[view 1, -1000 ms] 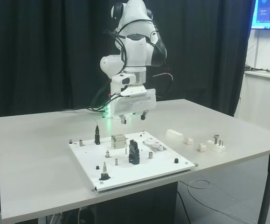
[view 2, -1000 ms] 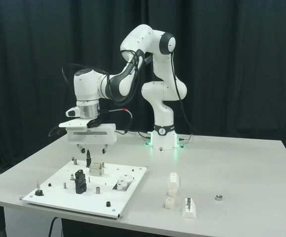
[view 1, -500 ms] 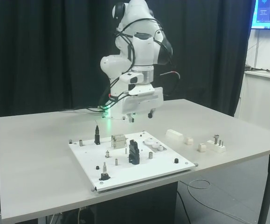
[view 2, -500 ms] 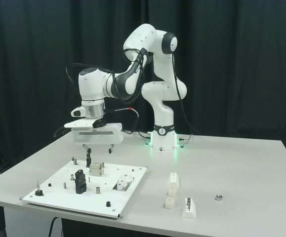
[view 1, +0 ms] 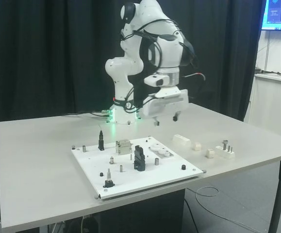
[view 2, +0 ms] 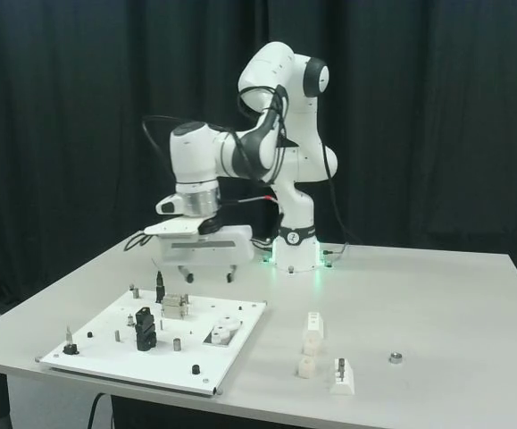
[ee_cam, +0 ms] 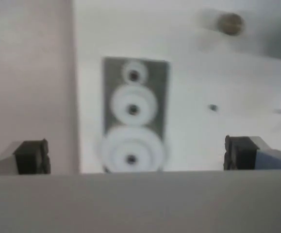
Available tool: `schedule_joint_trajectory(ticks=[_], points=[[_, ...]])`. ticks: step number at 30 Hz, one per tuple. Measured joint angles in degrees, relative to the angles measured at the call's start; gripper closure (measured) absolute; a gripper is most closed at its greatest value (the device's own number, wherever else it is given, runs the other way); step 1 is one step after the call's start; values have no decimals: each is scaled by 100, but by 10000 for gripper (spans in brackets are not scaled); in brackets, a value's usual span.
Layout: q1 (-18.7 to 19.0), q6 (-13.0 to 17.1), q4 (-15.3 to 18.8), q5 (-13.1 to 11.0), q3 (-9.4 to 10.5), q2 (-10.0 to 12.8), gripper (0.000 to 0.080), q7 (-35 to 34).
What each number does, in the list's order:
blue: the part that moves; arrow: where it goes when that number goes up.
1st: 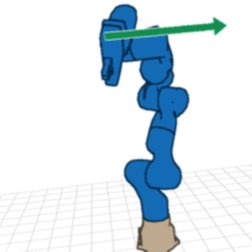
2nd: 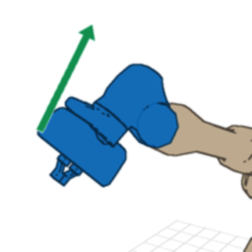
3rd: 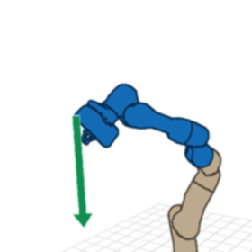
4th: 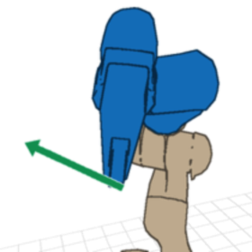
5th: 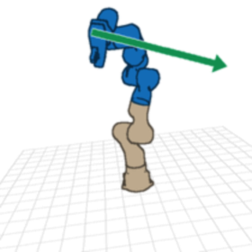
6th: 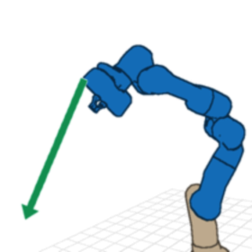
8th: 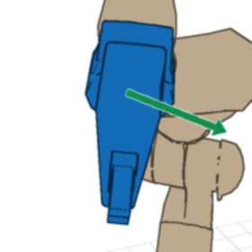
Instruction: Pick round peg 3.
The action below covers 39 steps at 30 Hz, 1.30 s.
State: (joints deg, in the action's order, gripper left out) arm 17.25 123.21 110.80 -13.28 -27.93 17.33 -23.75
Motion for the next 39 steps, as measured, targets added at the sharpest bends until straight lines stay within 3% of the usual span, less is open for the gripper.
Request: schedule_joint_trajectory(ticks=[14, 23, 39], points=[[600, 392, -57, -16, 264, 126, 3, -789], [916, 538, -364, -16, 461, 462, 3, -1240], [1401, 535, -890, -16, 630, 955, 3, -1774]])
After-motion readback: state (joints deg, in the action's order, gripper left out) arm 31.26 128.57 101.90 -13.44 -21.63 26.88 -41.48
